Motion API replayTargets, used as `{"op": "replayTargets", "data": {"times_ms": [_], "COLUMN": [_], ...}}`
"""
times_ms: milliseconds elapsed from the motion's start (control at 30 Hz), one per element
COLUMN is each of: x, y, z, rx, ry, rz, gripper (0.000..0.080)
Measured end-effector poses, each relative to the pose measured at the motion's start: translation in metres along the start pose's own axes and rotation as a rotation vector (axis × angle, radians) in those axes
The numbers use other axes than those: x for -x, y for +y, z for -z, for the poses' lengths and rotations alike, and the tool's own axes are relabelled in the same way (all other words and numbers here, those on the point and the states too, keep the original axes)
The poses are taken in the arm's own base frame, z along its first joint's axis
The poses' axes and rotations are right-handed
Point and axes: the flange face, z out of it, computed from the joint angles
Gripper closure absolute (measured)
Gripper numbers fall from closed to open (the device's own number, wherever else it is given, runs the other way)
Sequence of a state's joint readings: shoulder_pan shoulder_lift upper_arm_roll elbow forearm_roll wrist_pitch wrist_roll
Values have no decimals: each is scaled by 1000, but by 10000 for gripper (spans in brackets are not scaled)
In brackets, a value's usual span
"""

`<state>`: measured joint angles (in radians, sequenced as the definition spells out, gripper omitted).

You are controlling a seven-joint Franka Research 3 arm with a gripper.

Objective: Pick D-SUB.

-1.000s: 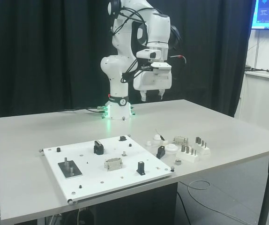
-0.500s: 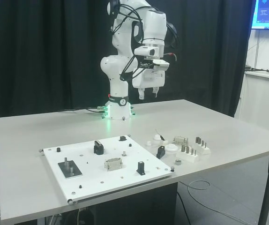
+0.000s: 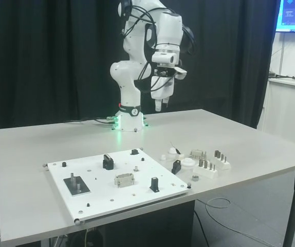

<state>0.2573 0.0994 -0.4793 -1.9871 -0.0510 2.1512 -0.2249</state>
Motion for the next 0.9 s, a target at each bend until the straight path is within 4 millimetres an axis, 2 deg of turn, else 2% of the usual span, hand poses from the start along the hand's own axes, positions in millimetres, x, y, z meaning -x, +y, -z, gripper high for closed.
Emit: {"op": "replayTargets", "data": {"times_ms": [433,900], "x": [-11,-19], "y": [0,-5], "z": [-9,-20], "rx": [19,9], "ry": [-6,-9], "rz": [66,-44], "gripper": [3,3]}}
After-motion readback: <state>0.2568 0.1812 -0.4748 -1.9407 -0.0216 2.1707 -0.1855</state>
